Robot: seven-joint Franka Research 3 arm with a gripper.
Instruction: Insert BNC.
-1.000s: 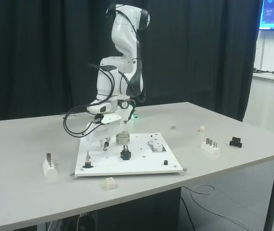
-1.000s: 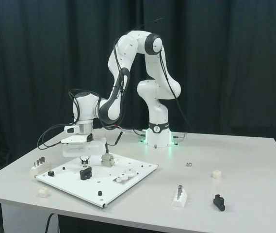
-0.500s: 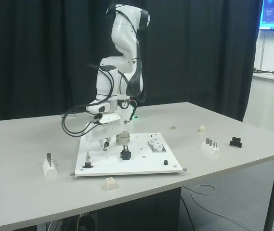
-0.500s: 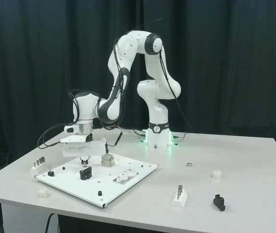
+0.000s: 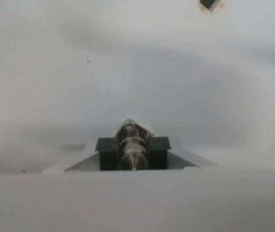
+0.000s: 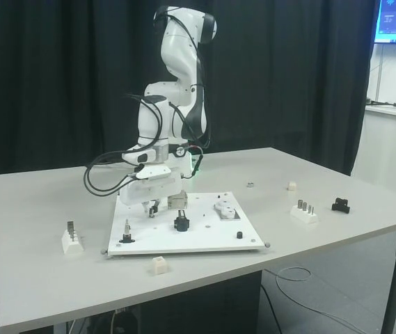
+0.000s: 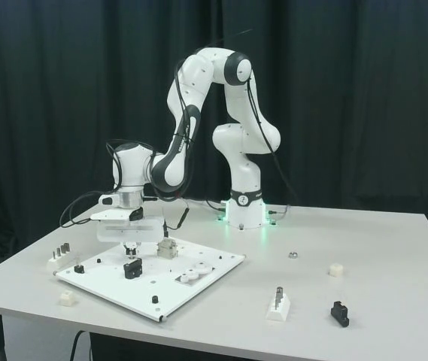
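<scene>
A metal BNC connector (image 5: 133, 150) sits between my black fingers (image 5: 106, 153), seen close in the wrist view, and the gripper (image 5: 133, 157) is shut on it. Beneath it lies the white task board (image 5: 137, 72). From the room cameras, the gripper (image 6: 154, 206) (image 7: 130, 247) hangs low over the board (image 6: 204, 236) (image 7: 198, 292), near its back left part in the first room view. The connector itself is too small to make out in those views.
On the board stand a grey metal block (image 6: 177, 200) (image 7: 168, 249), a black part (image 6: 181, 223) (image 7: 132, 269), a white round part (image 6: 225, 209) and an upright pin (image 6: 127, 232). White pin holders (image 6: 72, 240) (image 6: 304, 212), a white cube (image 6: 159, 264) and a black piece (image 6: 341, 204) lie around it.
The wrist has turned a little above the board and the cable loop has swung outward to the left. The gripper stays low over the same spot, still shut on the connector.
</scene>
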